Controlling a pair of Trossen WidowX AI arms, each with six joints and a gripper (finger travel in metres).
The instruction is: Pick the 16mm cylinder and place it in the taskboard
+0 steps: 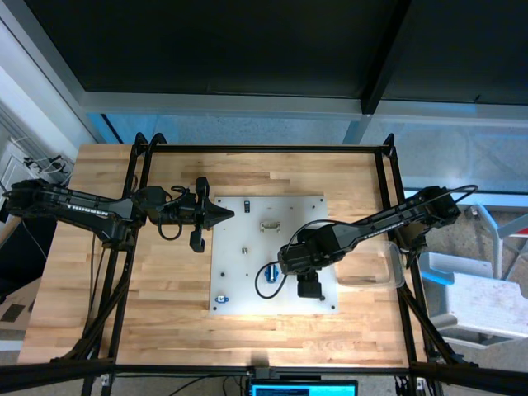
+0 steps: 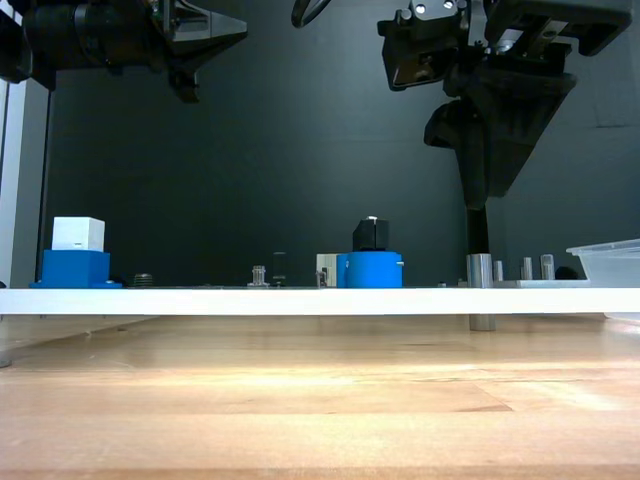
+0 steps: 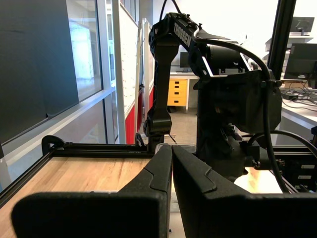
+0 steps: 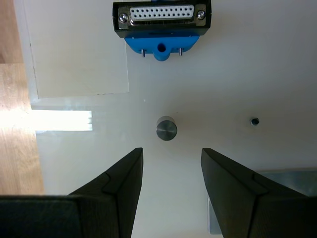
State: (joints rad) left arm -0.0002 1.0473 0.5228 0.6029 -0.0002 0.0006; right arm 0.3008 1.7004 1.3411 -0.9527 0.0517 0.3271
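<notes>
The 16mm cylinder point(image 4: 166, 129) is a short grey metal peg standing upright in the white taskboard point(image 4: 223, 74). In the low view the cylinder point(image 2: 481, 272) passes through the taskboard point(image 2: 250, 300) and its end shows below the plate. My right gripper point(image 4: 172, 148) is open just above it, holding nothing, with one dark finger point(image 2: 478, 215) pointing straight down at the peg. In the high view the right gripper point(image 1: 308, 289) hides the cylinder, near the taskboard's point(image 1: 247, 280) near edge. My left gripper point(image 1: 227, 214) hovers shut and empty over the board's left edge, fingers point(image 3: 163, 173) pressed together.
A blue round connector point(image 2: 375, 268) stands left of the cylinder. A D-sub socket on a blue mount point(image 4: 161, 20) sits beyond it. Three more small pegs point(image 2: 527, 268) stand to its right. A clear plastic tray point(image 1: 371, 272) lies off the board's right side. A black cable loops near the connector point(image 1: 264, 285).
</notes>
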